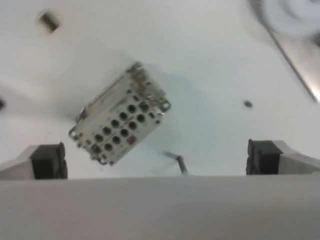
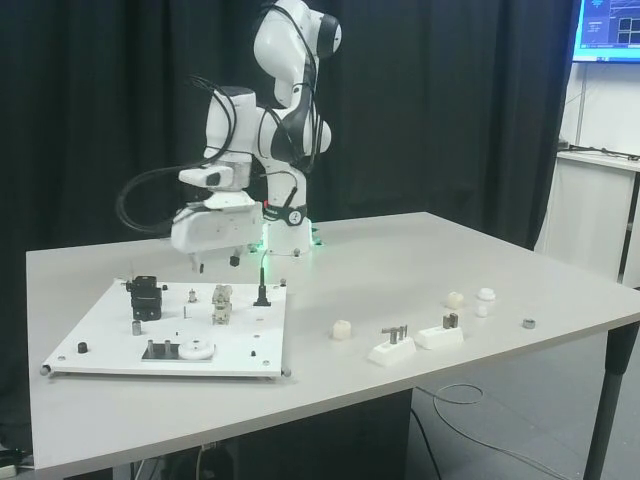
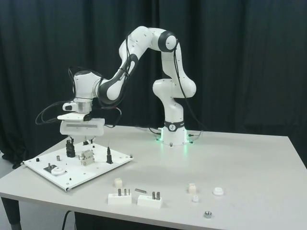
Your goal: Insert waterproof.
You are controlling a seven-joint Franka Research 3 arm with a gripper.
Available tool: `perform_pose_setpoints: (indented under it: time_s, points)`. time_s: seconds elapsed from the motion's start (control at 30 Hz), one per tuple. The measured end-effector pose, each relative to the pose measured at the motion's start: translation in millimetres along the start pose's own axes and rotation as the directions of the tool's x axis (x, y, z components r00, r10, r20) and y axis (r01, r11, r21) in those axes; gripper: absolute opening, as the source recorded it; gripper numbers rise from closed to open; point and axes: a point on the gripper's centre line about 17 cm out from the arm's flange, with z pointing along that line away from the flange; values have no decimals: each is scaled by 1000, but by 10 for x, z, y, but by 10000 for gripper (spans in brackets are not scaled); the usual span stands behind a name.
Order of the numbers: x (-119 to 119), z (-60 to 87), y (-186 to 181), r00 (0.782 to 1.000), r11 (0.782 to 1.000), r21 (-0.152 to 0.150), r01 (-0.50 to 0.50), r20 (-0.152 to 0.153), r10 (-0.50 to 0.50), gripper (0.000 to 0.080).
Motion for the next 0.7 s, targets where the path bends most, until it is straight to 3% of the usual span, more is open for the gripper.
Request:
perform_pose_setpoints:
  time_s: [0.13, 0.37, 0.57, 0.7]
  points:
    - [6, -14, 43, 989, 989, -1, -147, -22, 147, 800]
    - [75, -9, 2, 947, 948, 35, -315, -54, 317, 800]
    - [124, 28, -108, 880, 880, 78, -469, -47, 473, 800]
    - [151, 54, -188, 809, 807, 94, -583, -24, 587, 800]
